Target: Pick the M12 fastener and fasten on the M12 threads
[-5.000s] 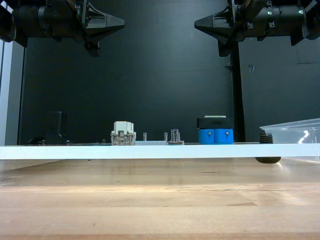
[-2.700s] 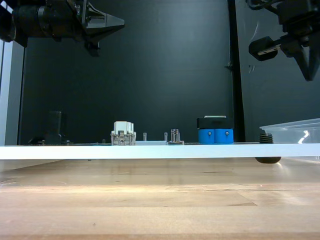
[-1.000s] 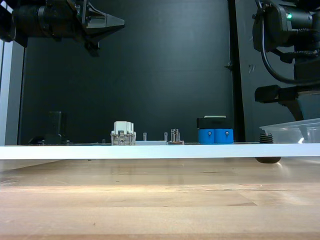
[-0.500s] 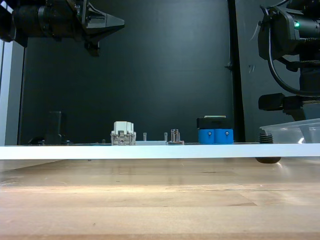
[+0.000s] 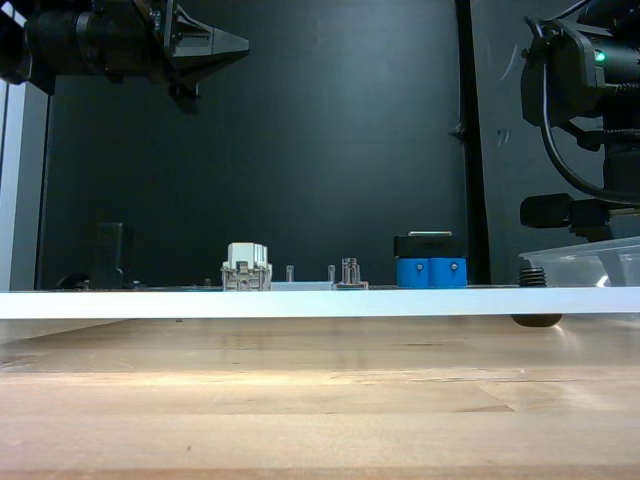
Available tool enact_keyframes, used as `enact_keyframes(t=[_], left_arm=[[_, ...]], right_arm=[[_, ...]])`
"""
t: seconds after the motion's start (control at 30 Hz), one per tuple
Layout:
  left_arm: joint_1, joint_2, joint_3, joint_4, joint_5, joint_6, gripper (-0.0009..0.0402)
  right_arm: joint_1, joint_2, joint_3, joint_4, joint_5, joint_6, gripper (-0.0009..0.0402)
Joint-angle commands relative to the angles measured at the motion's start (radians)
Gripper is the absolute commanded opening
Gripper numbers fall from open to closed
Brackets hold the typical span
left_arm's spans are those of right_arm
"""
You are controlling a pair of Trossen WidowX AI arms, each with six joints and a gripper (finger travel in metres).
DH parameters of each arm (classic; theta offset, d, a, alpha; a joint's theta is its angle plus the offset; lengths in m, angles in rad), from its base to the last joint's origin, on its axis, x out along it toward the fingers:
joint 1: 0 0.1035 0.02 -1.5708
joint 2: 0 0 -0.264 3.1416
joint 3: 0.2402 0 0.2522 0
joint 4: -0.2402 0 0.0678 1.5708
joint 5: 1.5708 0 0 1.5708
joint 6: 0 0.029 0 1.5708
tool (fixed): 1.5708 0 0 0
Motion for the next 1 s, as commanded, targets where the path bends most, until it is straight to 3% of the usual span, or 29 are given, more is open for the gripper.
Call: enact_keyframes(t=[0.03, 0.63, 1.0], left_arm=[[0.0, 0.0, 0.0, 0.0, 0.0, 0.0, 0.0], [0.0, 0.0, 0.0, 0.0, 0.0, 0.0, 0.0], [0.0, 0.0, 0.0, 0.0, 0.0, 0.0, 0.0]], right_arm=[[0.001, 0.0, -0.002, 0.0, -0.001, 0.001, 0.0192], [0.001, 0.034, -0.002, 0.02, -0.005, 0.001, 0.0188], [0.001, 0.034, -0.002, 0.022, -0.005, 0.001, 0.0117]])
